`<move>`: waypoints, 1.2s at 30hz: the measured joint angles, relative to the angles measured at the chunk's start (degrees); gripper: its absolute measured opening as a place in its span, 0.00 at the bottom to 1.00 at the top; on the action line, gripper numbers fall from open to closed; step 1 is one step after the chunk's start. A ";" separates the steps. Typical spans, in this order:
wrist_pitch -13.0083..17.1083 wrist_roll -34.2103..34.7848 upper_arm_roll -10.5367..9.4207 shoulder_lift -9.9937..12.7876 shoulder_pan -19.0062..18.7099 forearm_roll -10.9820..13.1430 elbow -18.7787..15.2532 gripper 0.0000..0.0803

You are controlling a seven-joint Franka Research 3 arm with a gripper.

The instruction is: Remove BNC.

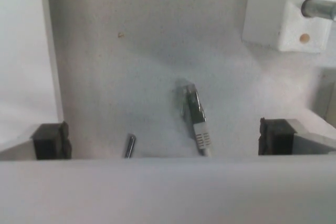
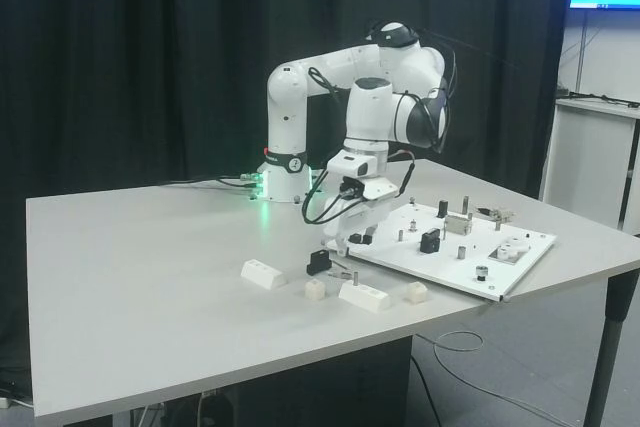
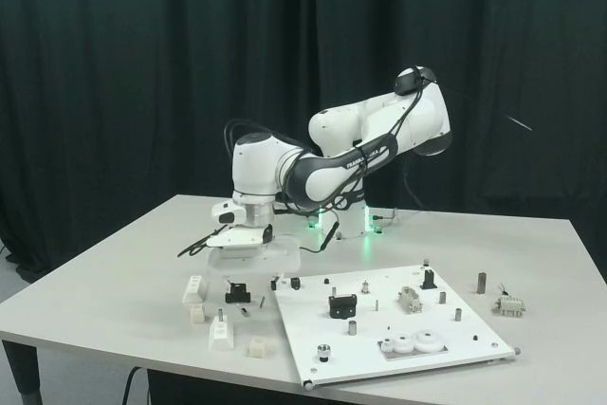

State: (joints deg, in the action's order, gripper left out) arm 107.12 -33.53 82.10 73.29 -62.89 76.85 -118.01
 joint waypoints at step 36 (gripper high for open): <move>-0.71 0.00 1.29 -0.02 -1.51 -0.37 0.35 1.00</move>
State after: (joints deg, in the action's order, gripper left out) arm 106.41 -33.53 83.39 73.27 -64.40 76.48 -117.66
